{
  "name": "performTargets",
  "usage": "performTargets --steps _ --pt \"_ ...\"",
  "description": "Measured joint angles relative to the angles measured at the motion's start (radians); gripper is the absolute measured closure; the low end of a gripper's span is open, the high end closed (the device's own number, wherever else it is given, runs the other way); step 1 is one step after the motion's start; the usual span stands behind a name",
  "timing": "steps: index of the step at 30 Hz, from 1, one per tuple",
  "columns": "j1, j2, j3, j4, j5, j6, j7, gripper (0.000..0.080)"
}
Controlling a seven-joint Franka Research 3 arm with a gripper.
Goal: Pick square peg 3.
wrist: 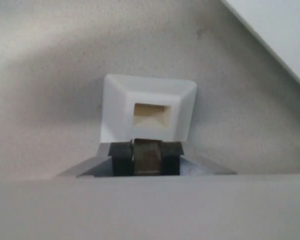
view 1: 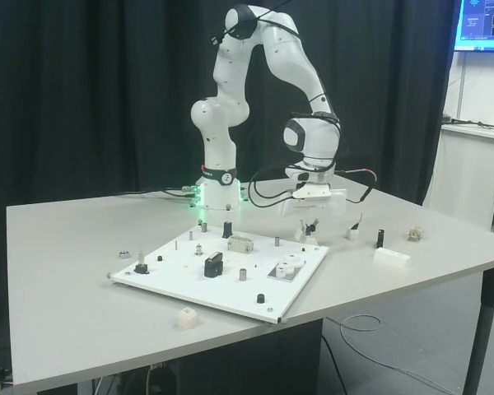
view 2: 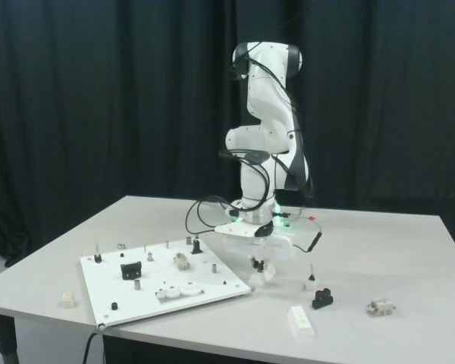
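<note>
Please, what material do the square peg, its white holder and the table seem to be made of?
Square peg: probably metal, dark with a dull sheen, held between the black fingers. White holder: likely moulded or printed plastic, matte with smooth bevelled faces. Table: grey, matte and finely speckled, perhaps laminate; I cannot be sure.

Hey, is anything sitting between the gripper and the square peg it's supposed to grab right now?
Nothing visible does. In the wrist view the gripper already has the square peg between its black fingers, just over the white holder on the grey table.
</note>
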Motion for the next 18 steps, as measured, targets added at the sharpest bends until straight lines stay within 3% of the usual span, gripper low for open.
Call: performTargets --steps 5,6,18 --pt "0.0 -0.003 0.001 0.001 0.0 0.002 0.0 0.0578" --pt "0.0 -0.005 0.001 0.002 0.0 0.002 0.0 0.0691" --pt "0.001 -0.06 0.004 0.019 0.0 -0.016 0.0 0.069"
